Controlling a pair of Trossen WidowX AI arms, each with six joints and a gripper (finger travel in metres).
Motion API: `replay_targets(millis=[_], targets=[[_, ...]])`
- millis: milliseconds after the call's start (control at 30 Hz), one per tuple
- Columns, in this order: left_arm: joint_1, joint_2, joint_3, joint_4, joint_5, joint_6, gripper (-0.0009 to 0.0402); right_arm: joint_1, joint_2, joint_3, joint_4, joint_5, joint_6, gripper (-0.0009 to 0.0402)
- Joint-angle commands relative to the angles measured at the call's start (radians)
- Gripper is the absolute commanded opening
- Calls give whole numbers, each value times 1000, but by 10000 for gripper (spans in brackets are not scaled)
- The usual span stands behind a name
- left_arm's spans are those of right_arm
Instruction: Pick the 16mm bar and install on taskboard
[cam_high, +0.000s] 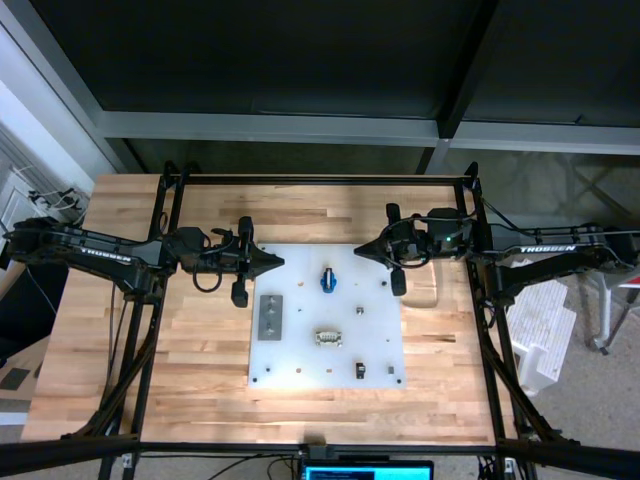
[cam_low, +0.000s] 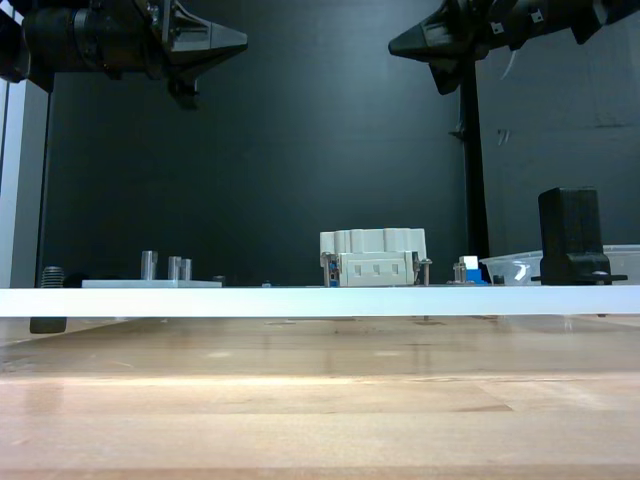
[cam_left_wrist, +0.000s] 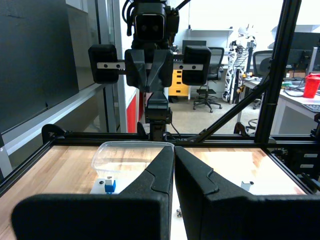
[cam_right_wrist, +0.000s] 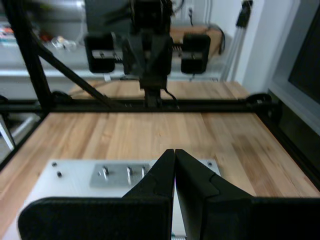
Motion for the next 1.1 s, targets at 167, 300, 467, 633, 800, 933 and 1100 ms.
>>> replay_targets(millis=[167,300,467,633,800,933,1100], targets=[[0,0,0,0,0,0,0,1,-15,-85,176,-16,2,0],[0,0,0,0,0,0,0,1,-20,-134,266,-15,6,0],[0,0,0,0,0,0,0,1,-20,-175,354,-12,11,0],[0,0,0,0,0,0,0,1,-20,-195,382,2,9,0],[0,0,0,0,0,0,0,1,-20,-221,420,2,14,0],[0,0,0,0,0,0,0,1,-20,-237,426,2,37,0],[0,0,0,0,0,0,0,1,-20,-247,434,2,39,0]])
